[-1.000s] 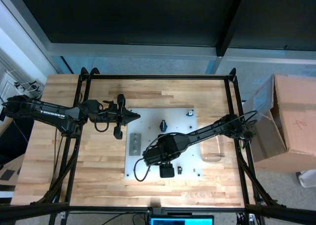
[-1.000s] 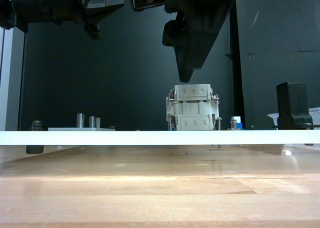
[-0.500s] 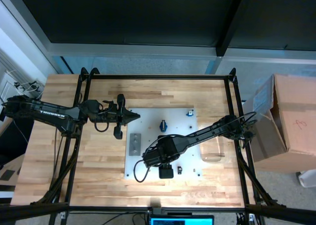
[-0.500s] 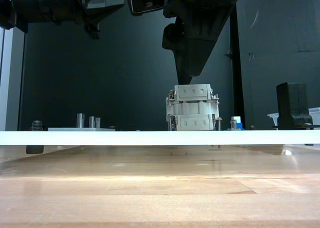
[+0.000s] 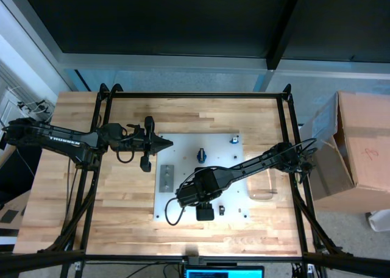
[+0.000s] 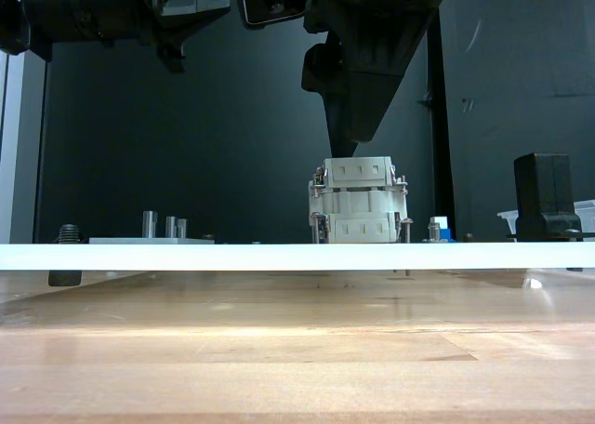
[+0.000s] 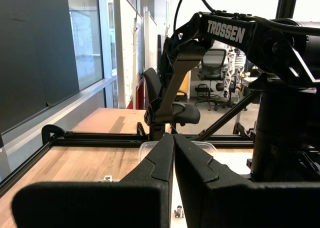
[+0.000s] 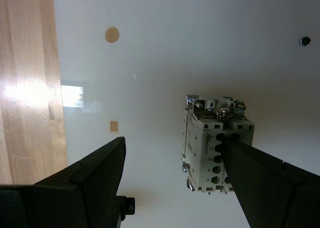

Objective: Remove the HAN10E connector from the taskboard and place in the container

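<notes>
Right wrist view: my right gripper [image 8: 172, 143], jaws spread, hangs just over the HAN10E connector [image 8: 217, 148] seated on the taskboard [image 8: 150, 63], presumably to straddle it; left gripper [image 7: 173, 138], jaws closed, hangs aside at its far-left corner.

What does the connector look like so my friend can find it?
On the flat white task board, the open right end effector hovers over the pale grey, boxy HAN10E connector seated there; the shut left end effector hangs at the board's far-left edge. It's a two-tier stack, taller than the short metal posts, paler than the black block.
</notes>
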`<state>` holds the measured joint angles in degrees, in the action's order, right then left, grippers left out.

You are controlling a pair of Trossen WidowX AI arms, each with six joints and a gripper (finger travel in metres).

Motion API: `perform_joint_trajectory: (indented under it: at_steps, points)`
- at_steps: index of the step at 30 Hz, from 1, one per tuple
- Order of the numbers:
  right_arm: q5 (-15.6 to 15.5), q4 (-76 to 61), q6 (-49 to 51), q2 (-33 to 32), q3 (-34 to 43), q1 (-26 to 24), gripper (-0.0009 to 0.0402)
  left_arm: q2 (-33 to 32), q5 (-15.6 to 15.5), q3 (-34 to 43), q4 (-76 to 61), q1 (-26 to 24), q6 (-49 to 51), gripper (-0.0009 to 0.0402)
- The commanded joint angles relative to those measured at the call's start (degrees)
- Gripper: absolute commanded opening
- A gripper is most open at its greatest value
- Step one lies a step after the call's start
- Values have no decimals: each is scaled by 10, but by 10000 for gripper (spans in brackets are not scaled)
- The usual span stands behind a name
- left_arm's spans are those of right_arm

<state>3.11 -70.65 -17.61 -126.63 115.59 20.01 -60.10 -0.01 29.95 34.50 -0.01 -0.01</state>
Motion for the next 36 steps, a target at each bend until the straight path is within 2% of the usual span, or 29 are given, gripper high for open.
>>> perform_joint_trajectory:
  at_steps: [1, 26, 36]
  points:
    - [-2, 0, 0, 0, -1, 0, 267, 0, 0, 0, 0, 0, 0, 0]
    - [5, -47, 1, 87, -1, 0, 267, 0, 0, 0, 0, 0, 0, 0]
    - [5, -48, 0, 90, -1, -1, 267, 0, 0, 0, 0, 0, 0, 0]
